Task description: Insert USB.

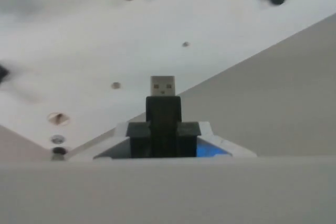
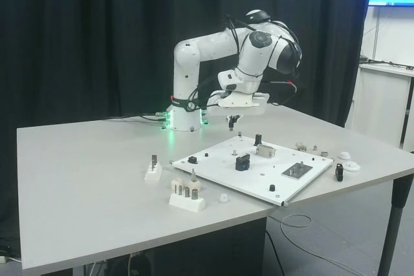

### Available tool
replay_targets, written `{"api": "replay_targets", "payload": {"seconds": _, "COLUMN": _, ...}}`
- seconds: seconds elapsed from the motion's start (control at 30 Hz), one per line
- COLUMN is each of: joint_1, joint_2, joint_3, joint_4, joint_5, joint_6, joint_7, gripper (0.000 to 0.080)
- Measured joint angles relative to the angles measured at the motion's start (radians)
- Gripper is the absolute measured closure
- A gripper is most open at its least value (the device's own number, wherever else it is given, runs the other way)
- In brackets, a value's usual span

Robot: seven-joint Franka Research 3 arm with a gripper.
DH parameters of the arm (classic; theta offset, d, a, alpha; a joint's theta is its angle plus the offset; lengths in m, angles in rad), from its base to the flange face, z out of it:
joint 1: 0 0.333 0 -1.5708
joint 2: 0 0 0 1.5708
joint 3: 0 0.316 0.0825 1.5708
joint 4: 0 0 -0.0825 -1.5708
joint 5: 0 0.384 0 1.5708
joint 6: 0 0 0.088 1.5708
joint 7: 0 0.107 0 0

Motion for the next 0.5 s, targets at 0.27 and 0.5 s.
{"api": "replay_targets", "payload": {"seconds": 0.27, "joint_1": 0.057, "joint_2": -0.011, "joint_3": -0.012, "joint_4": -0.045, "joint_5": 0.025, "joint_6": -0.023, "joint_7": 0.108, "gripper": 0.0710}}
{"api": "replay_targets", "payload": {"seconds": 0.5, "joint_1": 0.095, "joint_2": -0.014, "joint_3": -0.023, "joint_4": -0.076, "joint_5": 0.047, "joint_6": -0.050, "joint_7": 0.167, "gripper": 0.0710}}
